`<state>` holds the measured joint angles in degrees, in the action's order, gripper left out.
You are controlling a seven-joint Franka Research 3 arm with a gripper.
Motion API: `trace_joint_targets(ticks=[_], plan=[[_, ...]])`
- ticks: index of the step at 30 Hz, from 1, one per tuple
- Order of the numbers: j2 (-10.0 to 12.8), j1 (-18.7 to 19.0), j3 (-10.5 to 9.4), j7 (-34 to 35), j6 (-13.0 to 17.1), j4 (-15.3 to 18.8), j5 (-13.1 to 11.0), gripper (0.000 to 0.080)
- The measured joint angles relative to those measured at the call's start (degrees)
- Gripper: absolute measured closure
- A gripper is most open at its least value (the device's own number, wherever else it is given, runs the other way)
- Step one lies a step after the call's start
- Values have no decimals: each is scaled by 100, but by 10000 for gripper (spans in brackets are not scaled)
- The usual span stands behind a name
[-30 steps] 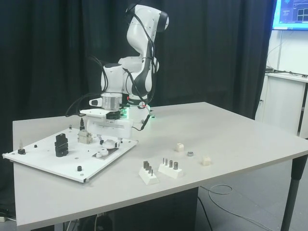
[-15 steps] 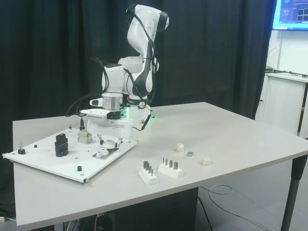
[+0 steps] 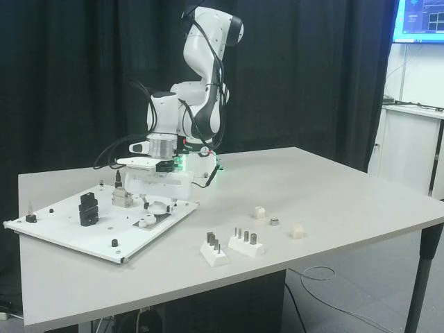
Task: Insert large gear.
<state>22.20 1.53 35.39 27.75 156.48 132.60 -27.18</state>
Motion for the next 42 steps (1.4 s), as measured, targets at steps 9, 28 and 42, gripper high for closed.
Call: trace_joint_targets(ticks=[9,28,42], plan=[[0,0,0,-289,0,0,-3,206],[51,2,-11,264,113,35,-618,206],[50,27,-10,-337,154,53,-612,206]])
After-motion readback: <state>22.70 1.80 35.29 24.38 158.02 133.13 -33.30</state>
